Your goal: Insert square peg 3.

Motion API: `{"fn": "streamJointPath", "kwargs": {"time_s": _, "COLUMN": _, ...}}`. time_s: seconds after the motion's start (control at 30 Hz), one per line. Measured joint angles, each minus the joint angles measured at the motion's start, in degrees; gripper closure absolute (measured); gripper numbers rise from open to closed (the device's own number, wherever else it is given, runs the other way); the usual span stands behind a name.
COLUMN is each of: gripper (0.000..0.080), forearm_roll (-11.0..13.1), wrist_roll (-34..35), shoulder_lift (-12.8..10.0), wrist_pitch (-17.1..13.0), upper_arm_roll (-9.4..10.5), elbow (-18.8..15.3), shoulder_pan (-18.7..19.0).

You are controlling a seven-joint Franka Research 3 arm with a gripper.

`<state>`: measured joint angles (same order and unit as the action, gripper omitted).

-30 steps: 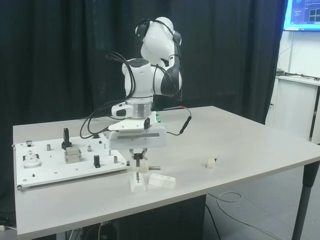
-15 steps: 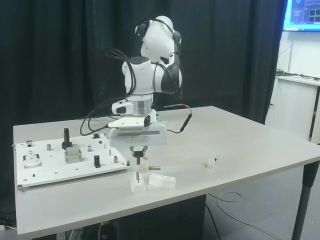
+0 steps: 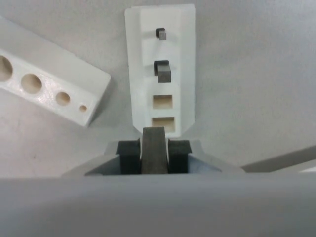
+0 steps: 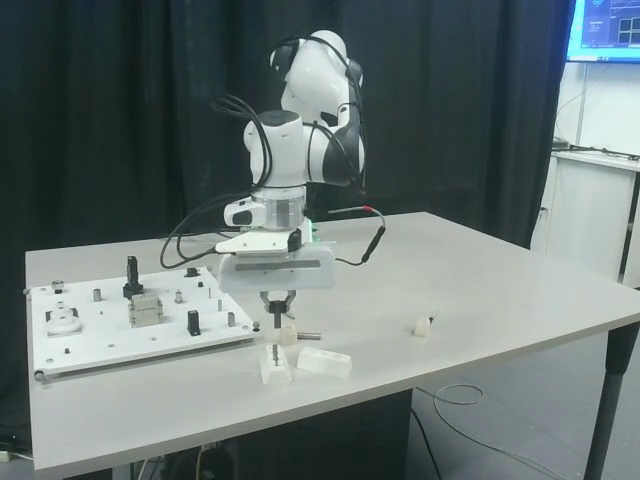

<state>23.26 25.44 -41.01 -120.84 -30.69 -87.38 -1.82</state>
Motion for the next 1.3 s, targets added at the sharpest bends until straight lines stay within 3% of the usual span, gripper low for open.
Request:
{"fn": "streamJointPath", "kwargs": {"time_s": 0.4, "gripper": 0.0688, "forearm_roll": 0.0, "wrist_roll": 0.99, "shoulder_lift": -0.06, "wrist_pitch": -1.59, "upper_arm_roll": -0.33, "elbow": 0.01, "shoulder_pan": -0.06}}
{"fn": "streamJointPath", "kwargs": {"time_s": 0.83, "gripper": 0.0688, "forearm_roll": -0.03, "wrist_roll": 1.09, "shoulder_lift": -0.6, "wrist_pitch": -8.15, "upper_arm_roll": -1.11, "elbow": -1.18, "shoulder_pan": -1.48}}
{"fn": "streamJointPath", "kwargs": {"time_s": 1.3, "gripper": 0.0688, "forearm_roll": -0.01, "wrist_roll": 1.14, "shoulder_lift": -0.55, "wrist_pitch": -12.67, "upper_arm_roll": -1.72, "elbow": -4.38, "shoulder_pan": -5.7}}
